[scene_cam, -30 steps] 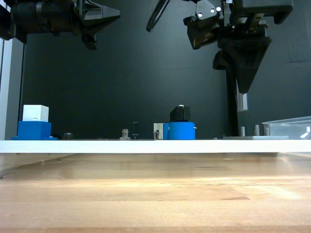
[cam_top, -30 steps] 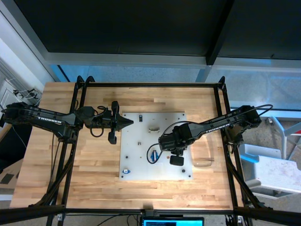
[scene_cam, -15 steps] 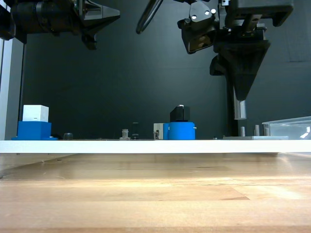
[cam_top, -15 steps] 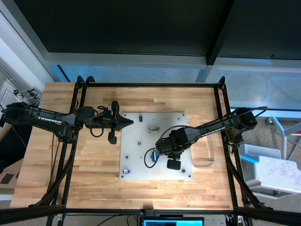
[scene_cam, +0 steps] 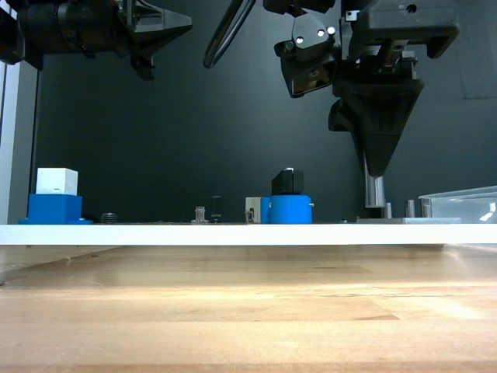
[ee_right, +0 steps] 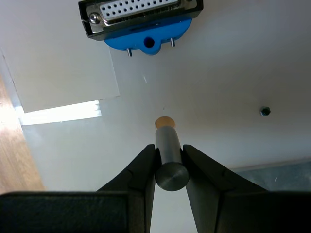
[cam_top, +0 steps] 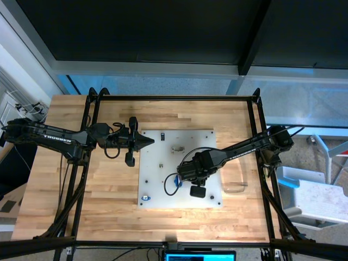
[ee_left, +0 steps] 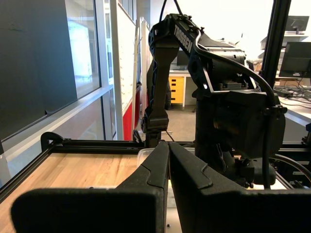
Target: Pick the 16mm cylinder and place it in the taskboard
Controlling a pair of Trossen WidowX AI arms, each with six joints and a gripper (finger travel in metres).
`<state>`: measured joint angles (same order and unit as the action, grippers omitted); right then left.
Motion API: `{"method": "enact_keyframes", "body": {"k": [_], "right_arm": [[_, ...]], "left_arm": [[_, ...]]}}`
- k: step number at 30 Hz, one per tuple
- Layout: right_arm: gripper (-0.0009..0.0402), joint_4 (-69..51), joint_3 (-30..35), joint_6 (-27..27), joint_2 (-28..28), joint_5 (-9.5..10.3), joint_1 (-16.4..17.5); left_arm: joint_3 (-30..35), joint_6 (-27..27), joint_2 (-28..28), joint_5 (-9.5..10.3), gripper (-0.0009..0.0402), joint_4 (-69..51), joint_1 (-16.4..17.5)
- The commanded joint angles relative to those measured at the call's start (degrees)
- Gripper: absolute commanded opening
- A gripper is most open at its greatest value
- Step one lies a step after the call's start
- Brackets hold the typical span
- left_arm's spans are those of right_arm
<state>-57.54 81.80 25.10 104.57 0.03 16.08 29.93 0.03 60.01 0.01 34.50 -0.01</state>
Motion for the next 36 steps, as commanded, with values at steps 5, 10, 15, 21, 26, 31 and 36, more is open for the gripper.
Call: {"method": "enact_keyframes", "body": {"k": [5, 10, 15, 21, 26, 31, 36], "right_arm": [[0.0032, 0.3, 0.0, -0.1, 0.2, -0.04, 0.0], [0.0032, 0.3, 0.0, 0.0, 0.2, -0.50, 0.0], [0.0032, 0.8, 0.0, 0.0, 1.4, -0.46, -0.1], [0.0032, 1.2, 0.0, 0.0, 1.8, -0.37, 0.0], [0.0032, 0.9, 0.0, 0.0, 1.8, -0.39, 0.0], [0.0032, 0.9, 0.0, 0.0, 1.8, -0.37, 0.0], [0.0032, 0.9, 0.0, 0.2, 1.8, -0.39, 0.1]], "left_arm": [[0.0, 0.0, 0.0, -0.02, 0.0000, 0.0, 0.0], [0.0, 0.0, 0.0, -0.02, 0.0000, 0.0, 0.0], [0.0, 0.0, 0.0, 0.00, 0.0000, 0.0, 0.0], [0.0, 0.0, 0.0, 0.00, 0.0000, 0.0, 0.0], [0.0, 0.0, 0.0, -0.02, 0.0000, 0.0, 0.0], [0.0, 0.0, 0.0, -0.02, 0.0000, 0.0, 0.0], [0.0, 0.0, 0.0, 0.00, 0.0000, 0.0, 0.0]]}}
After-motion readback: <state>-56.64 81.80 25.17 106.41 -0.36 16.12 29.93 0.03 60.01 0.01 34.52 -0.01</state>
